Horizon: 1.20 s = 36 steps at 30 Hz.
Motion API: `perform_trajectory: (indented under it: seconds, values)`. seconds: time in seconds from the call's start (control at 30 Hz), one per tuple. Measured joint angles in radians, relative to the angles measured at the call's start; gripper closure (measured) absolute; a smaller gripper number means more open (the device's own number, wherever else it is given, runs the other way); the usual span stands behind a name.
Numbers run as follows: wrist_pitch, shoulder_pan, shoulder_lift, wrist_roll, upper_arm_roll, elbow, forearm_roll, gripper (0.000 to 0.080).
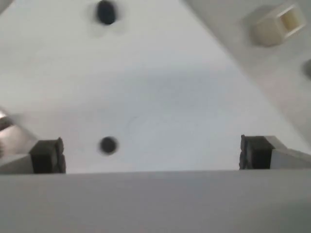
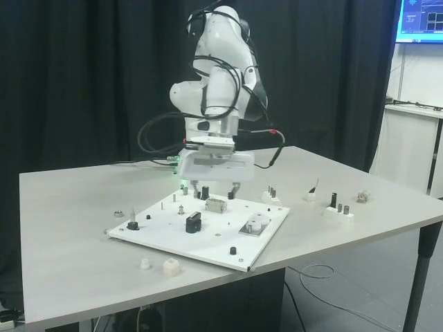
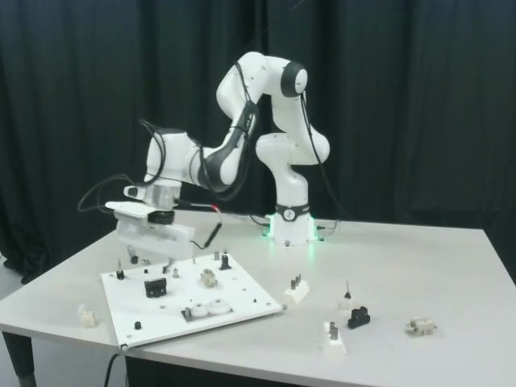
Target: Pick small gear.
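The white gears [image 2: 257, 223] sit on a grey holder near the right front of the white board [image 2: 208, 245]; in the second room view they are the gears [image 3: 206, 308], and the smaller one is to the left. My gripper [image 2: 216, 191] hangs open above the board's rear middle, well back from the gears. In the second room view the gripper [image 3: 151, 262] is over the board's far left part. The wrist view shows the gripper [image 1: 150, 153] with both black pads [image 1: 47, 155] spread wide over bare board [image 1: 160, 97]. No gear appears there.
On the board are a black block [image 2: 192, 223], a metal connector [image 2: 217, 205] and several small pegs. A white cube [image 2: 170, 266], also cube [image 1: 279, 24], lies on the table off the board's front edge. Loose parts [image 2: 339, 209] lie to the right.
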<state>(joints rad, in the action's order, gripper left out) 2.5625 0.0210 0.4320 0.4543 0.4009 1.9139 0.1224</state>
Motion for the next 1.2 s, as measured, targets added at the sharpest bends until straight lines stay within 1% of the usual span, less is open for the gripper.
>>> perform_trajectory:
  seconds: [0.27,0.57,0.87,1.0,1.1,1.2]
  values:
    - [-0.008,-0.061,0.041,-0.104,0.0,-0.074,0.001,0.0003]
    - [-0.033,-0.12,0.108,-0.219,0.0,-0.175,0.014,0.0003]
    - [-0.068,-0.174,0.197,-0.37,-0.001,-0.296,0.059,0.0003]
    - [-0.097,-0.195,0.239,-0.457,-0.002,-0.355,0.086,0.0003]
    - [-0.121,-0.211,0.272,-0.495,-0.002,-0.402,0.105,0.0003]
    - [-0.147,-0.226,0.305,-0.526,-0.002,-0.45,0.114,0.0003]
